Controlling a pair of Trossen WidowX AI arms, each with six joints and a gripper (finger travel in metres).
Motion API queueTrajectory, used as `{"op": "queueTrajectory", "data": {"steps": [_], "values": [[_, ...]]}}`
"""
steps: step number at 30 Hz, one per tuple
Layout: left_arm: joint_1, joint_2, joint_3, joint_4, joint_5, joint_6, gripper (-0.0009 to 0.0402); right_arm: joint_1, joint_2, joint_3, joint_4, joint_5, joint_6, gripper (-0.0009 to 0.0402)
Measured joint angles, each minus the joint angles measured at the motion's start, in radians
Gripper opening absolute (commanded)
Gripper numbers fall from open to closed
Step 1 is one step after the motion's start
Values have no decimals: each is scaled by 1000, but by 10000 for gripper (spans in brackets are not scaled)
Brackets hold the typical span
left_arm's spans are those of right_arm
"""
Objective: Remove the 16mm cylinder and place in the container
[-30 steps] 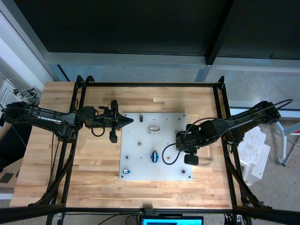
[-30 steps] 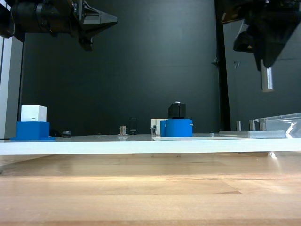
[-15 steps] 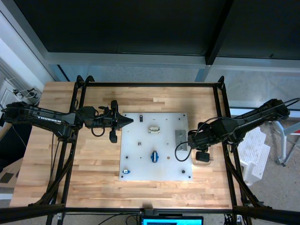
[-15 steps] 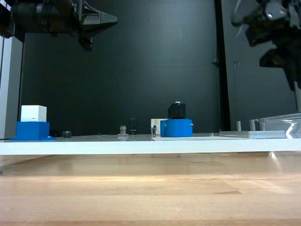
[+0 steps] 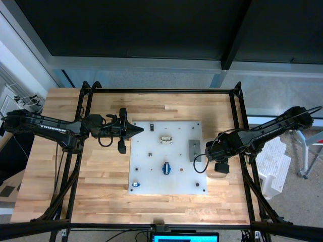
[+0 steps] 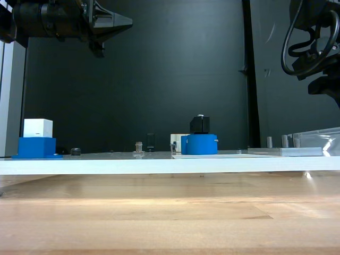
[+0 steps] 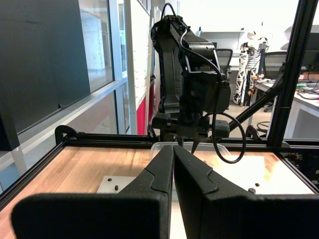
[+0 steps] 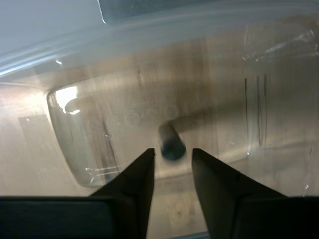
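Right gripper (image 8: 173, 152) hangs over the container (image 8: 75, 124) at the right edge of the board, fingers spread apart and gripping nothing. The 16mm cylinder (image 8: 172, 142) shows inside that clear tub, just past the fingertips and clear of both; it's blurred, so whether it lies flat on the tub floor I can't tell. Over on the left, the left gripper (image 5: 140, 130) is up high above the table, pointing right towards the board's far-left corner, its fingers pressed together on nothing. White lettering runs along the left arm (image 5: 43, 126), too small to read for certain. Underneath it all is a pale wooden table (image 5: 101, 191) of butcher-block planks, fenced by a black metal frame (image 5: 161, 91), with grey floor beyond and, from the left wrist camera, big windows and office chairs in the room behind. A white task board (image 5: 151, 171) sits mid-table. On it, a grey metal block (image 5: 194, 149) lies just left of the tub, with small pegs standing up from it in the low view. Nearer the middle stands a blue-and-black part (image 5: 166, 168), and at the near-left corner a blue base carrying a white cube (image 6: 37, 127).
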Motion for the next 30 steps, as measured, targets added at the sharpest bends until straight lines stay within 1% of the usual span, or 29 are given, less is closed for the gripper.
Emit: {"op": "queueTrajectory", "data": {"steps": [6, 9, 12, 14, 19, 23, 24, 30], "values": [[0, 0, 0, 0, 0, 0, 0, 0, 0, 10, 2, 0, -3, 196], [0, 0, 0, 0, 0, 0, 0, -2, -1, 27, 3, 1, -10, 206], [0, 0, 0, 0, 0, 0, 0, -17, -6, 48, 26, 11, -50, 205], [0, 0, 0, 0, 0, 0, 0, -34, -18, 54, 73, 32, -88, 200], [0, 0, 0, 0, 0, 0, 0, -82, -49, 55, 246, 41, -181, 175], [0, 0, 0, 0, 0, 0, 0, -113, -71, 55, 378, 82, -256, 145], [0, 0, 0, 0, 0, 0, 0, -122, -76, 55, 414, 88, -275, 137], [0, 0, 0, 0, 0, 0, 0, -163, -87, 54, 618, 90, -377, 89]]}}
